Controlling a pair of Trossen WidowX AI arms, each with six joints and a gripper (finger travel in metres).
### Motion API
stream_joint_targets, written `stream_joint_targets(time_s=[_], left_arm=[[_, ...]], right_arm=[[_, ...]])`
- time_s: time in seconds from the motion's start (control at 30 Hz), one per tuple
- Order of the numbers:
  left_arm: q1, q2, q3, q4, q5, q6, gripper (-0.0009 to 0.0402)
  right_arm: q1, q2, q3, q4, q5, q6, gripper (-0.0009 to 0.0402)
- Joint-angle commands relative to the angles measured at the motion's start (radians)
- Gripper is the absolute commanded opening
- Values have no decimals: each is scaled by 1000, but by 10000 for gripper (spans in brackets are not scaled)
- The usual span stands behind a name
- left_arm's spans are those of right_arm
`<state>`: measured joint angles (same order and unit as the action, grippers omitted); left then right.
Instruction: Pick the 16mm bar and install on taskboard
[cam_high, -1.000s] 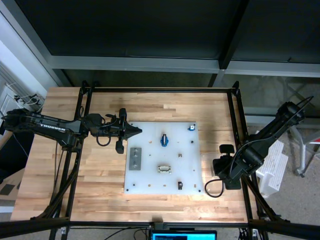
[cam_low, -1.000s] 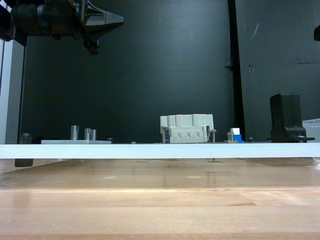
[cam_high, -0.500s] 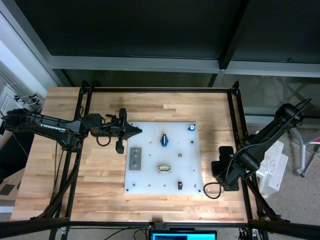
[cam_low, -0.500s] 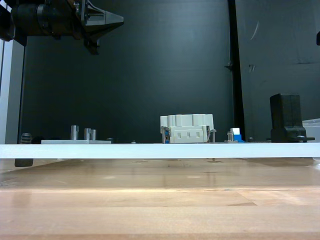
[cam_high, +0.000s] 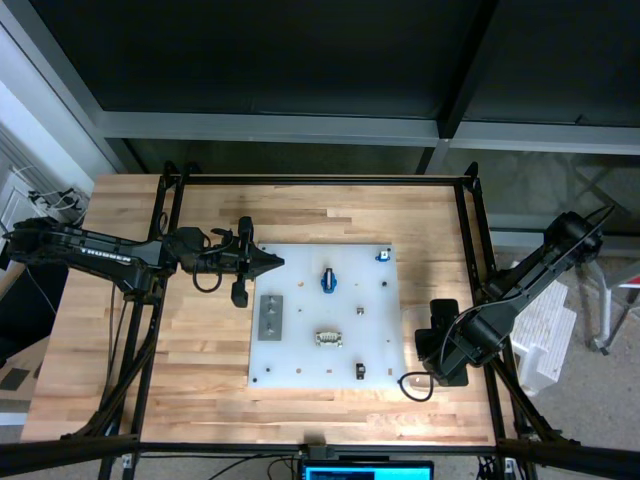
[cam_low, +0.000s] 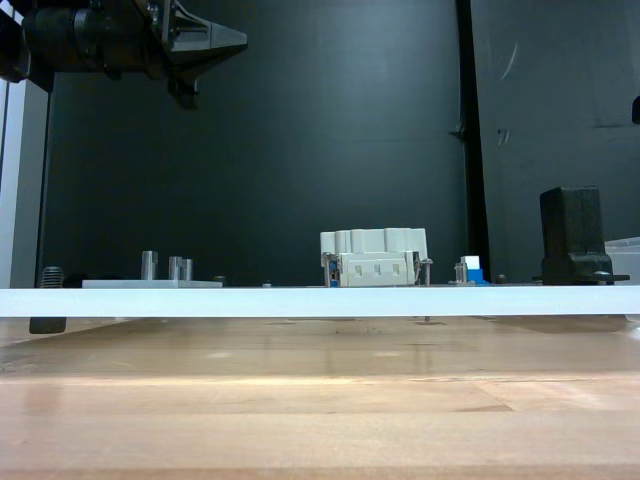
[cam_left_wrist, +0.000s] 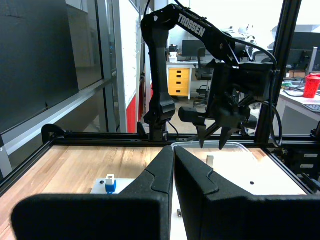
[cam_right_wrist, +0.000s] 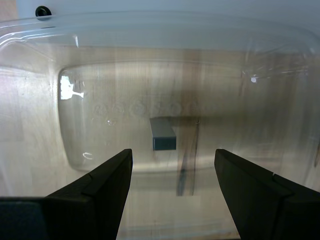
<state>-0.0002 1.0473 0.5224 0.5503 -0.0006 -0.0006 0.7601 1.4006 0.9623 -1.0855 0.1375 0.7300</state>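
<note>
Okay, my right gripper hangs over the clear rounded plastic tray, fingers spread apart, gripping nothing. The short dark-grey metal 16mm bar sits on the tray floor, in line with the gap between those fingers and touched by neither. Can't tell from my wrist view if it stands upright or lies flat. The tray is on the wooden counter, just beside the right edge of the large white square plastic taskboard. The high view puts my right gripper there too, off the board.

My left gripper hovers at the board's far-left corner, pointing inward across it. Its fingers are pressed together with nothing between them. The low view shows it well above the board surface.

On the taskboard:
- grey rectangular metal block near the left edge, short pegs standing on it in the low view
- blue knob toward the far side
- beige multi-pin connector near the middle
- small black cube-like part at the near edge
- small blue-and-white connector at the far-right corner
</note>
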Motion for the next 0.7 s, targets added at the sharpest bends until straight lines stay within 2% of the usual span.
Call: stream_joint_targets(time_s=[0.03, 0.7], left_arm=[[0, 0, 0, 0, 0, 0, 0], [0, 0, 0, 0, 0, 0, 0]], right_arm=[[2, 10, -21, 30, -5, -5, 229], [2, 16, -156, 205, -10, -3, 222]])
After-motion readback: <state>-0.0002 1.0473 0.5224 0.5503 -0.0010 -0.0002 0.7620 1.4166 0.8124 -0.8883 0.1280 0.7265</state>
